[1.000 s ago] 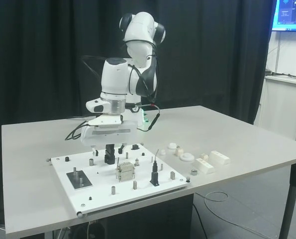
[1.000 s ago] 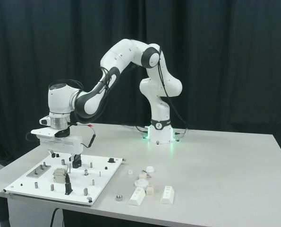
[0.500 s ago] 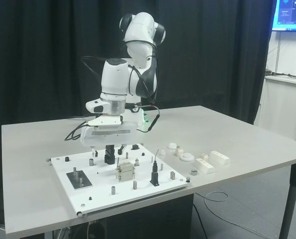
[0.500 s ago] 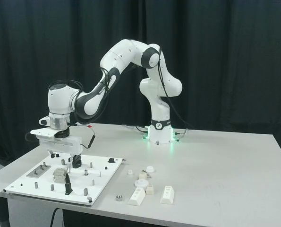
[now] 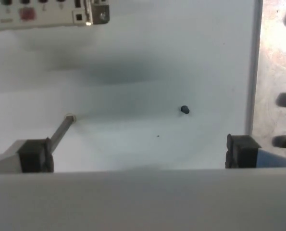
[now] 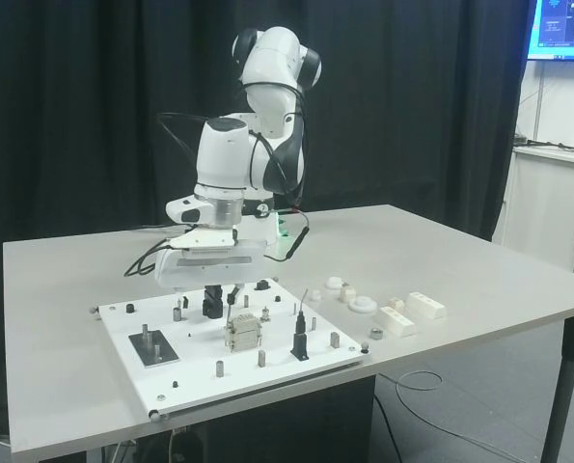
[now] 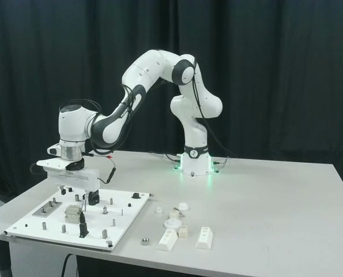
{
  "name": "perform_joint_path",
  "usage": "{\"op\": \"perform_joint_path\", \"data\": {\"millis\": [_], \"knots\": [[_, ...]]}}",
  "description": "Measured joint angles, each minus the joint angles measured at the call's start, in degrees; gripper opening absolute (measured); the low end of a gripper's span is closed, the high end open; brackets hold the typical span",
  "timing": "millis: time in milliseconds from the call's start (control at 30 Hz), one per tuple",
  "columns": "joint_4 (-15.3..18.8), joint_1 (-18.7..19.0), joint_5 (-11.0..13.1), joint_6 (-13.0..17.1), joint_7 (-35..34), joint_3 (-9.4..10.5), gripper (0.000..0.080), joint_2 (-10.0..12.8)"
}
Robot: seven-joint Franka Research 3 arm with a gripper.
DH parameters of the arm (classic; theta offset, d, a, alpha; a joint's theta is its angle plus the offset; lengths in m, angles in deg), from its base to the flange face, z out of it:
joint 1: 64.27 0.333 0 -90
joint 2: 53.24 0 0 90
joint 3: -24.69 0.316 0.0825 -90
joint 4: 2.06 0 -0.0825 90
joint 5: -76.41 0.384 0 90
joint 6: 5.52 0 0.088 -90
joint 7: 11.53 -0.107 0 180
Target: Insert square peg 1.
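My gripper (image 5: 138, 154) hangs low over the white task board (image 5: 147, 62), open, with nothing between its black fingertips (image 5: 34, 156). On the board beneath it are a small black stud (image 5: 184, 109) and a thin metal pin (image 5: 65, 127). In the first room view the gripper (image 6: 221, 297) is over the board's (image 6: 277, 371) far middle part. A grey plate (image 6: 151, 347) carrying upright pegs lies on the board's left, apart from the gripper. In the second room view the gripper (image 7: 80, 195) sits above the board (image 7: 125, 222). I cannot tell which piece is square peg 1.
A metal connector block (image 6: 240, 333) and a black upright plug (image 6: 299, 342) stand on the board near the gripper, among several short posts. Off the board to the right lie white round parts (image 6: 362, 305), white blocks (image 6: 412, 311) and a small nut (image 6: 374, 334).
The hand has shifted slightly to the left over the board and the forearm has tilted a little. The fingers stay apart and hold nothing.
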Motion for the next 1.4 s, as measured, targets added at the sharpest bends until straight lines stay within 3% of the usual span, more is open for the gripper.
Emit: {"op": "perform_joint_path", "data": {"millis": [933, 1400], "knots": [[-2.01, -1.33, 0.56, 1.54, 0.0, 0.63, 0.08, 2.87], [-4.45, -2.09, 0.66, 0.58, 0.0, 0.96, 0.08, 3.33]]}}
